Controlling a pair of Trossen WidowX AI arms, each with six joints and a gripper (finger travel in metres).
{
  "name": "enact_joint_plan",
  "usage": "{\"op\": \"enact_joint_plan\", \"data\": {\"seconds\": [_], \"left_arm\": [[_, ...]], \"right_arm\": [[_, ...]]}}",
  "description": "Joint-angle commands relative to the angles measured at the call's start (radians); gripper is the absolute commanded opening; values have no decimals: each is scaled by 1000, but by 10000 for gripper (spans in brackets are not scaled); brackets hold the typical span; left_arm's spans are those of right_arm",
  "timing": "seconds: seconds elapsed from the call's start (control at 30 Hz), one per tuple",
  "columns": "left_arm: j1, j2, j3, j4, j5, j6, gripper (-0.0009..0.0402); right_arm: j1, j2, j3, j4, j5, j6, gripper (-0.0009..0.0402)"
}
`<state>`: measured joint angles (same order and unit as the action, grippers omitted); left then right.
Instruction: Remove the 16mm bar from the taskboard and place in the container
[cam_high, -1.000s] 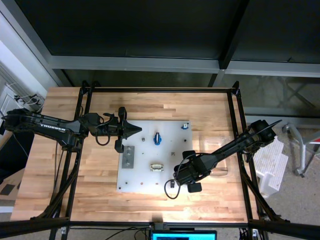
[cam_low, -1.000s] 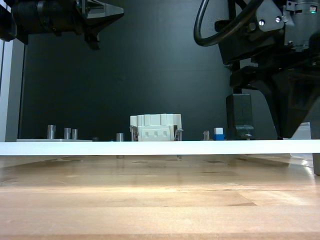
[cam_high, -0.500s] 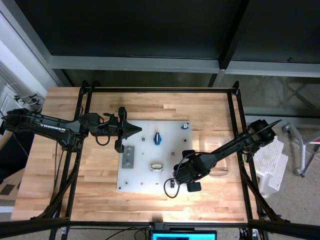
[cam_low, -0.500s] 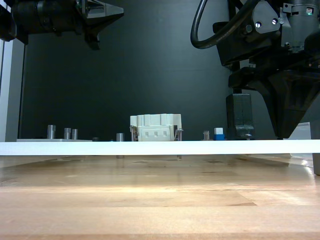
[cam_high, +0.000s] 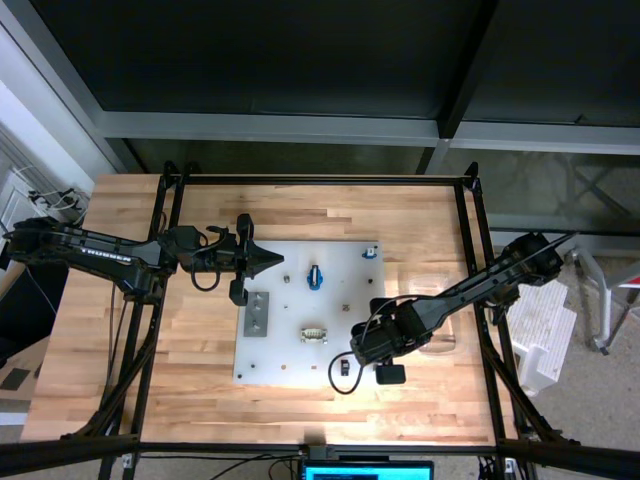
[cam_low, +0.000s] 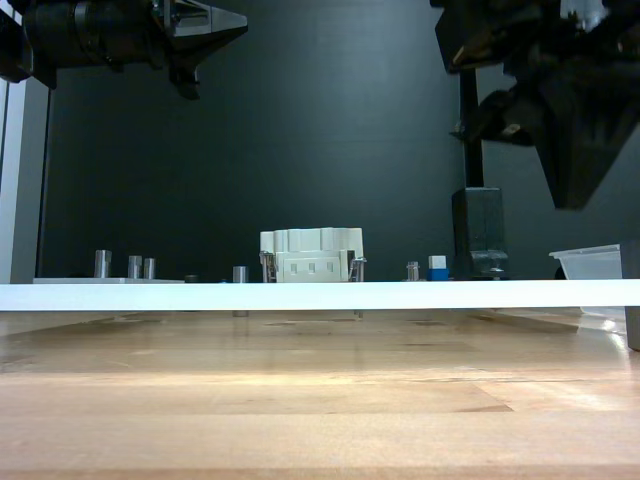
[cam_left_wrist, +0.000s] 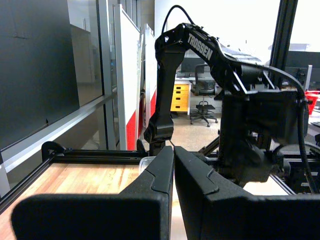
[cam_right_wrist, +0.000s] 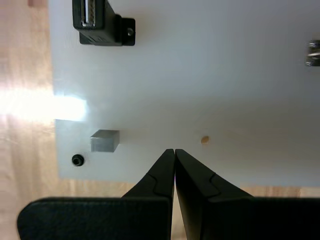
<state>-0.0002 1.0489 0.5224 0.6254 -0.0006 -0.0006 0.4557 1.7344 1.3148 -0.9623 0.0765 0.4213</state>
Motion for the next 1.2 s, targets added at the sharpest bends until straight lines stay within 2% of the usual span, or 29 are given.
{"op": "enact_joint_plan", "data": {"seconds": [0.03,0.2,0.57,0.9,1.0,1.2], "left_arm": [[0,0,0,0,0,0,0],[0,0,0,0,0,0,0],[0,0,0,0,0,0,0],[0,0,0,0,0,0,0],[0,0,0,0,0,0,0],[0,0,0,0,0,0,0]], "right_arm": [[3,-18,22,-31,1,21,0],[14,-24,29,-31,1,48,0],[87,-8,44,-13,2,122,0],[99,19,44,10,10,134,2],[100,24,44,13,10,150,22],[106,51,44,29,10,175,116]]}}
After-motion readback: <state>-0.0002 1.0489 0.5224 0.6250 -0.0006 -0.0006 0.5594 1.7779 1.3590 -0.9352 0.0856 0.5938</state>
